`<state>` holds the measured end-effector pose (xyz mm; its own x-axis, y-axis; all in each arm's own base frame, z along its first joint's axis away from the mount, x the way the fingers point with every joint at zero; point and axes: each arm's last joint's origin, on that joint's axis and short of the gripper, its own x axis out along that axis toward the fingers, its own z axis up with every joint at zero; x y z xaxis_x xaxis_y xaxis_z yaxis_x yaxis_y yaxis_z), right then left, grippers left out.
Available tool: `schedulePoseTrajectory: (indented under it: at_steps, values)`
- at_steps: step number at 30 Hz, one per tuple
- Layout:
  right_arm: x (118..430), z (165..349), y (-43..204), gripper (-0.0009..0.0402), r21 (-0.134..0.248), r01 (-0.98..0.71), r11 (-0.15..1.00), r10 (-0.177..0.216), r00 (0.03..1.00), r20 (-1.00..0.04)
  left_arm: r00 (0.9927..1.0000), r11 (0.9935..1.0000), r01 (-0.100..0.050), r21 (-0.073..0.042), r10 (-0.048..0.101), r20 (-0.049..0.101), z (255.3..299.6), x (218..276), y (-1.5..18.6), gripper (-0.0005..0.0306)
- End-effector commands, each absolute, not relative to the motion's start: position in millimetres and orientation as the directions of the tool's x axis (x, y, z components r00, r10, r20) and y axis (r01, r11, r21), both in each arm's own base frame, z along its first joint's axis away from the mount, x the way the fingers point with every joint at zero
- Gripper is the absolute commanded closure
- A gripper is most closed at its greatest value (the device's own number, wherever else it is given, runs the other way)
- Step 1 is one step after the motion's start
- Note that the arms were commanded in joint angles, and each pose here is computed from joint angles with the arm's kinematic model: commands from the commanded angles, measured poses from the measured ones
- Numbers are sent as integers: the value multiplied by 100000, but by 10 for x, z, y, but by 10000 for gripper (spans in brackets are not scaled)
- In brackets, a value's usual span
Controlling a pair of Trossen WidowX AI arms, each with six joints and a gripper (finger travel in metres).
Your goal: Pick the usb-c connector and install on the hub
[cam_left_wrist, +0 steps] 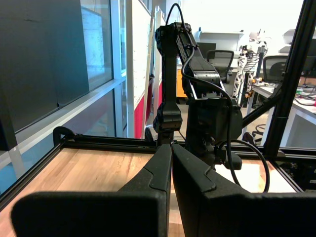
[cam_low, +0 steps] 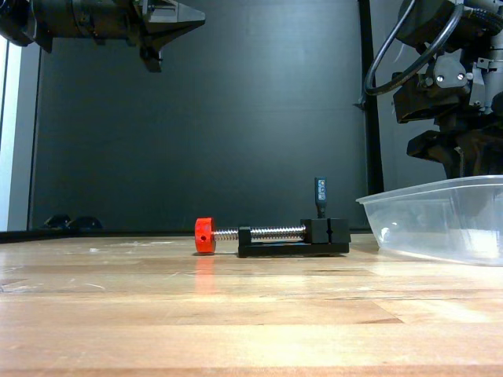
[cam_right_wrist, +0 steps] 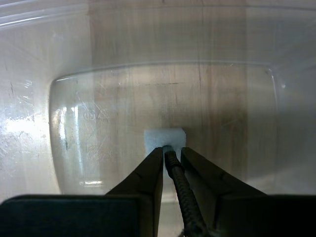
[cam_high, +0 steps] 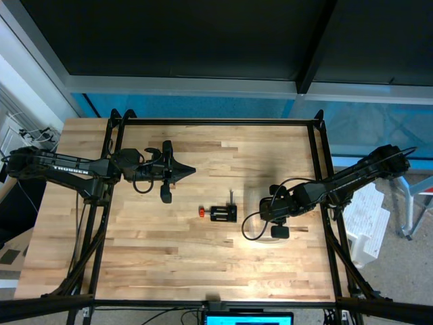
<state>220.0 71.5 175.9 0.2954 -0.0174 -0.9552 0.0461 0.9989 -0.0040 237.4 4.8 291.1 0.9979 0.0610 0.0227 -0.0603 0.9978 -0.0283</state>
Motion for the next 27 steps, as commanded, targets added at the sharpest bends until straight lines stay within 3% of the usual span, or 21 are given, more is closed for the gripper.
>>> schedulePoseTrajectory:
  at_steps: [1, 6, 27]
  values:
    - [2201, 1760, 714, 369, -376, 4720, 99888, -1755, 29535, -95523, 99790, 99781, -5996, -2794, 6061, 2305, 2912, 2375, 48, 300]
    - [2201, 1760, 715, 395, -362, 4721, 99888, -1743, 29570, -95512, 99787, 99779, -6034, -2794, 6099, 2305, 2912, 2375, 49, 300]
    - [2194, 1781, 710, 393, -42, 4737, 99888, -1487, 30510, -95221, 99787, 99779, -6034, -2794, 6099, 2305, 2912, 2375, 49, 300]
